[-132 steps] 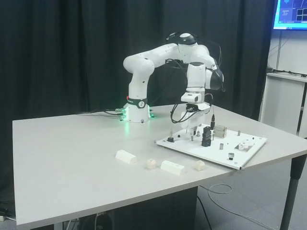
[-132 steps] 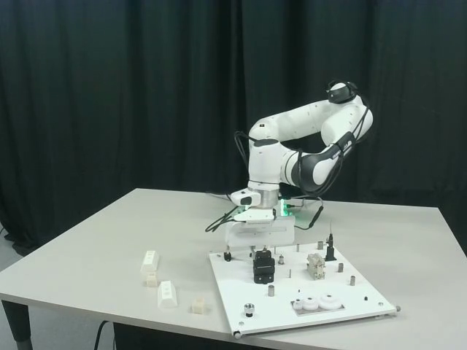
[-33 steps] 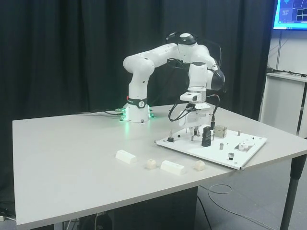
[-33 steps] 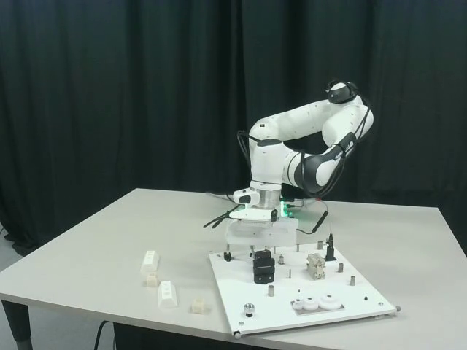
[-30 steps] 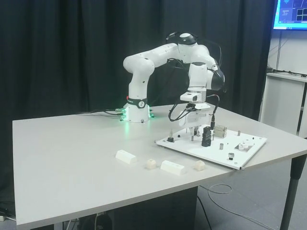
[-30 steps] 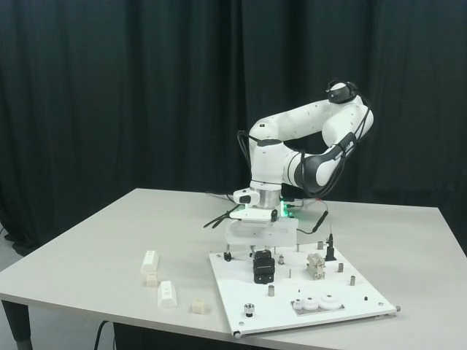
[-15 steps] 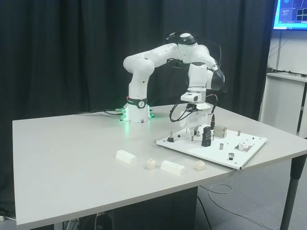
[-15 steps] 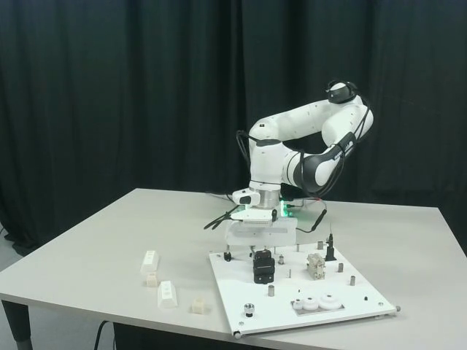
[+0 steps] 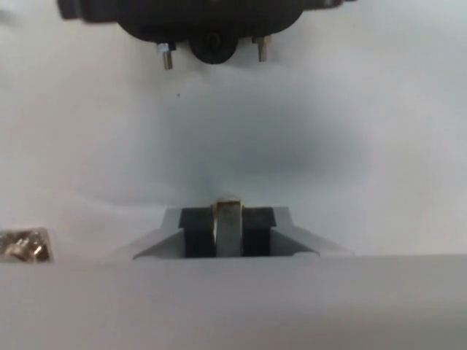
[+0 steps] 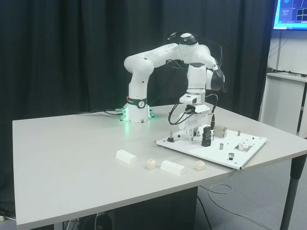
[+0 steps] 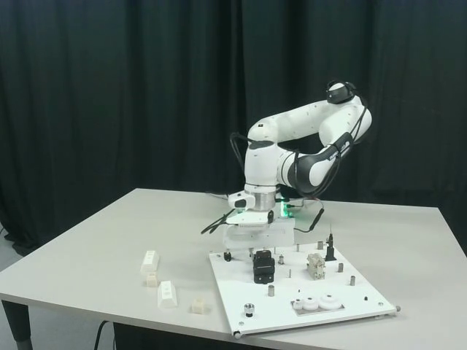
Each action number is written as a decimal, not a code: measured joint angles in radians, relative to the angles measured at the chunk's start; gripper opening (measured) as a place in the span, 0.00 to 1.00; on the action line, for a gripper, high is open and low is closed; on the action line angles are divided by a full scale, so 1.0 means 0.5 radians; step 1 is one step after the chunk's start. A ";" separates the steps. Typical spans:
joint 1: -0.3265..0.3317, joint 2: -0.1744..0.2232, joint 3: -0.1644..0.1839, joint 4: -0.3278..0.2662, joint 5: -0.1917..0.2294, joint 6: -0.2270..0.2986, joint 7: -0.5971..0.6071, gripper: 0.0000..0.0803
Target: Insert square peg 2.
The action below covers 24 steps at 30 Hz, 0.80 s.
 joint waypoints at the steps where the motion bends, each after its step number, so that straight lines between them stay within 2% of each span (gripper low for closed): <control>1: -0.007 0.000 0.001 0.005 -0.001 -0.007 -0.004 0.10; 8: -0.047 0.000 0.011 0.035 -0.008 -0.043 -0.019 0.10; 24: -0.059 0.001 0.022 0.050 -0.009 -0.039 -0.062 0.10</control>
